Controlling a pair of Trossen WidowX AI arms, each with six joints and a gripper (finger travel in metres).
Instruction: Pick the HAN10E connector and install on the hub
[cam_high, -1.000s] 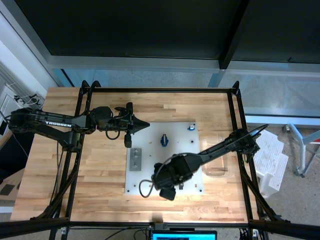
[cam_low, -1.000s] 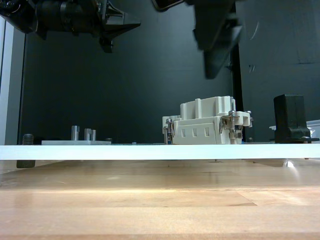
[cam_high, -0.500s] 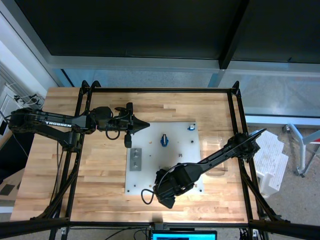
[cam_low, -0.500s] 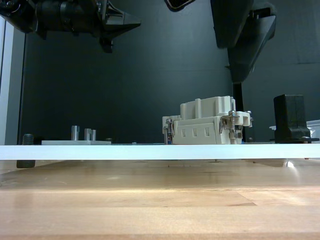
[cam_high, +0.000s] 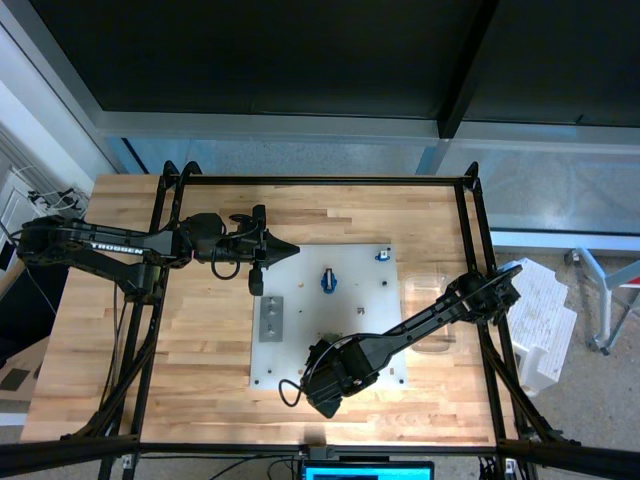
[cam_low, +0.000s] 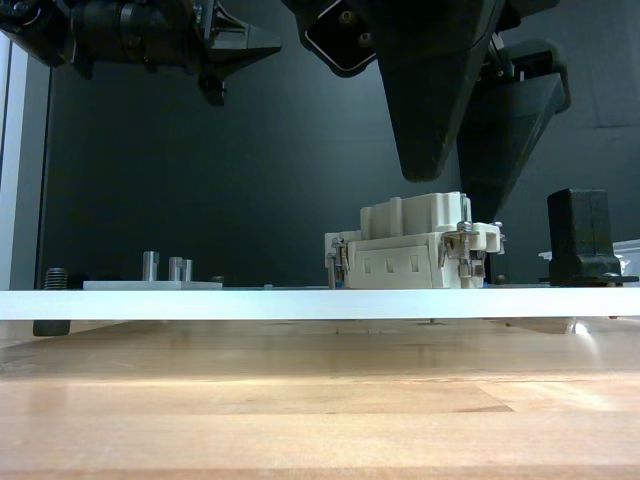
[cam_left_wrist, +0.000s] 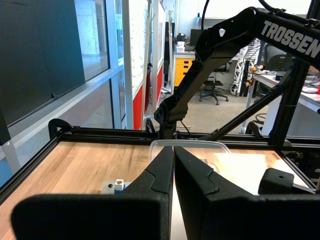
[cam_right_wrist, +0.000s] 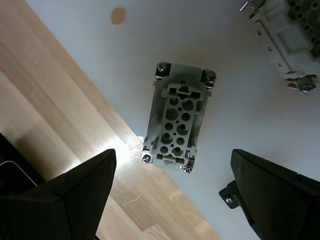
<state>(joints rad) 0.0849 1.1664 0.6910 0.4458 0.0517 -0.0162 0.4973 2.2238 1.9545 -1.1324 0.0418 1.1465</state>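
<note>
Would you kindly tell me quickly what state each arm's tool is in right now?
Right tool: open, empty, over the small grey-beige rectangular connector on the flat white square plate.
Left tool: closed, empty, raised by that plate's far left corner.

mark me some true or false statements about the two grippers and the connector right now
1. The right gripper hangs open over the connector. True.
2. The left gripper holds the connector. False: it is shut on nothing, up near the far left corner of the white plate.
3. The connector is plugged into the beige socket. False: it lies apart from the socket, at the plate's edge.
4. A clear tray sits to the right of the plate. True.
</note>
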